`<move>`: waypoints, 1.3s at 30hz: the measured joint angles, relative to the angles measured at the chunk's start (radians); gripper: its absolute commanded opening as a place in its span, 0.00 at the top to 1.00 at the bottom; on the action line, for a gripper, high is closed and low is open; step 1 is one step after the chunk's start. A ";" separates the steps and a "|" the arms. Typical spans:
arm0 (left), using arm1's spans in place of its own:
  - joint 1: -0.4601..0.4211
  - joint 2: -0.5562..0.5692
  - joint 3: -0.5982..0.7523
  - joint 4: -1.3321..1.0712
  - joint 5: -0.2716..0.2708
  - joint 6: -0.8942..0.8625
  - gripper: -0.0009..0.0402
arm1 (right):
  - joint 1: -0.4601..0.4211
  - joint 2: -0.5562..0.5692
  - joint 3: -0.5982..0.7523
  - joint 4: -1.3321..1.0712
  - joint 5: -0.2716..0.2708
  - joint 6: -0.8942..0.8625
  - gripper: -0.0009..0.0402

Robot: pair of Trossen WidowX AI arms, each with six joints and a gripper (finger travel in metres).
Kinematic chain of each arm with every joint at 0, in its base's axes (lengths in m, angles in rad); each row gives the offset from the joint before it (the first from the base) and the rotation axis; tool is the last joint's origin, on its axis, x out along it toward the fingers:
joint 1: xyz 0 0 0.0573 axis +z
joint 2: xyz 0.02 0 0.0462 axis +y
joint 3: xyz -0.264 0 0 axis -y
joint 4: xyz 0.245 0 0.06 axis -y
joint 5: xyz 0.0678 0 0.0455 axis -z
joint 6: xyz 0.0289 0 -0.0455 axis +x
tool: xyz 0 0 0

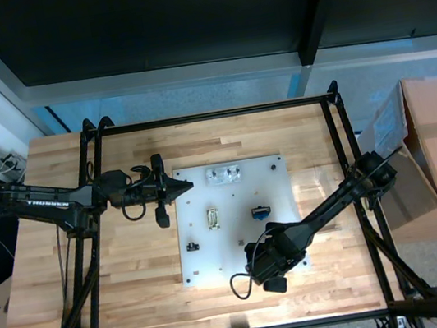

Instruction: Unfasten the M12 nut and place it in the container

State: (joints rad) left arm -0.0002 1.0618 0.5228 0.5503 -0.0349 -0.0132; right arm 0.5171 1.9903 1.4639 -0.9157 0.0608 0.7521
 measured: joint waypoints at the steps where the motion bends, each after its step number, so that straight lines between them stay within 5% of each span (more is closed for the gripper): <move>1: 0.000 0.000 0.000 0.000 0.000 0.000 0.98 | 0.000 0.000 0.000 0.001 -0.001 0.000 0.75; 10: 0.000 0.000 0.000 0.000 0.000 0.000 0.98 | 0.001 0.000 0.000 0.006 -0.001 -0.005 0.93; 20: 0.000 0.000 0.000 0.000 0.000 0.000 0.98 | 0.002 0.000 0.000 0.007 -0.006 -0.153 0.96; 28: 0.000 0.000 0.000 0.000 0.000 0.000 0.98 | 0.002 -0.003 0.000 0.008 -0.009 -0.475 0.96; 39: 0.000 0.000 0.000 0.000 0.000 0.000 0.98 | 0.002 -0.008 -0.001 0.008 -0.008 -1.167 0.96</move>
